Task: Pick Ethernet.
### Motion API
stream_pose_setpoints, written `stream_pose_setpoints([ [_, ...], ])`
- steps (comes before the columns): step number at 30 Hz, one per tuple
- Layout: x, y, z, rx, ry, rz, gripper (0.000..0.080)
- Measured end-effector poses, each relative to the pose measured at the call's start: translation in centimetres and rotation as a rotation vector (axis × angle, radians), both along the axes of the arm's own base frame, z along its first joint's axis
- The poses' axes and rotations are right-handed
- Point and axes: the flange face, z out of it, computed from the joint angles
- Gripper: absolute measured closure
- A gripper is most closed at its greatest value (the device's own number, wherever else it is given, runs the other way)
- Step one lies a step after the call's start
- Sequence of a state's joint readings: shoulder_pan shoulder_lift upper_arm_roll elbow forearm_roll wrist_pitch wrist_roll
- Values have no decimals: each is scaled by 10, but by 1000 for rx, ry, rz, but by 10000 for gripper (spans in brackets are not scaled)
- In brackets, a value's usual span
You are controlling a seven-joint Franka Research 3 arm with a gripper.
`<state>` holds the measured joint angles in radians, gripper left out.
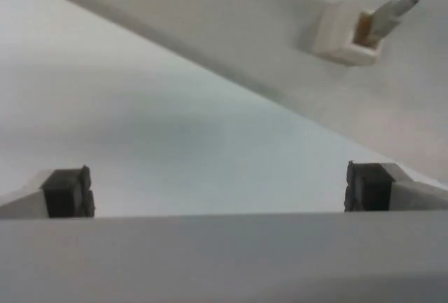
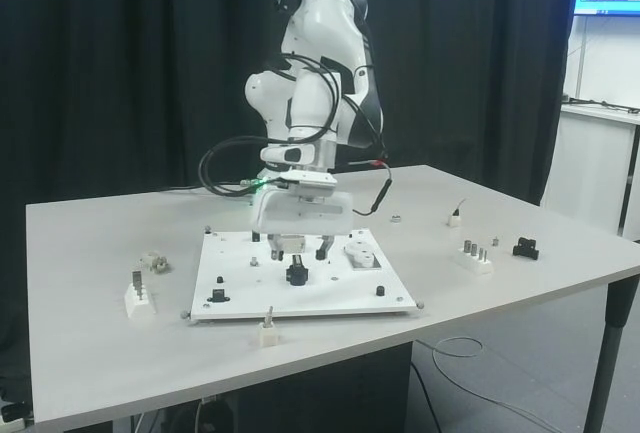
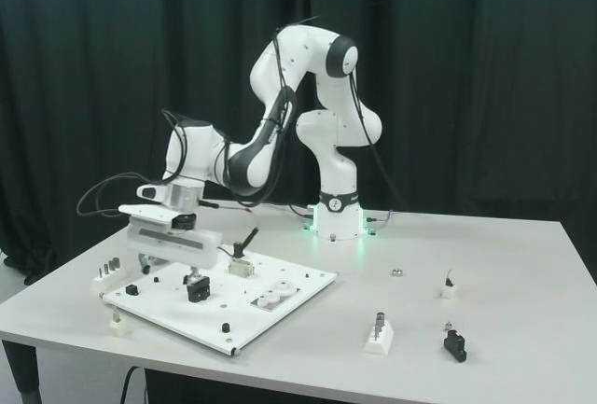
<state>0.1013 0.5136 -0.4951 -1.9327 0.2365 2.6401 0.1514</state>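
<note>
The arm [image 3: 280, 96] wears glossy white plastic shells. The white board [image 2: 330, 288] looks smooth and matt. Black cloth curtains [image 3: 485, 68] hang in soft folds.

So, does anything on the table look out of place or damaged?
Nothing stands out. The white board lies flat on the table, the small holders around it stand upright, and nothing looks spilled or broken. The gripper hangs open above the board.

White Franka arm [image 3: 280, 133] reaching low over a white board [image 3: 229, 306] on the grey table [image 3: 485, 367], gripper [image 3: 163, 259] just above it, small black part [image 3: 197, 290] nearby, possibly a connector
</note>
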Motion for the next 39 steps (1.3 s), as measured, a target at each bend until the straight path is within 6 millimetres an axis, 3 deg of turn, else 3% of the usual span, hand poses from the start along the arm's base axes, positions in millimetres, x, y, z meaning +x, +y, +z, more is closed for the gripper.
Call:
stream_pose_setpoints([
  [20,37,-35,18,-29,76,157,3],
  [39,64,-61,19,-59,151,249,3],
])
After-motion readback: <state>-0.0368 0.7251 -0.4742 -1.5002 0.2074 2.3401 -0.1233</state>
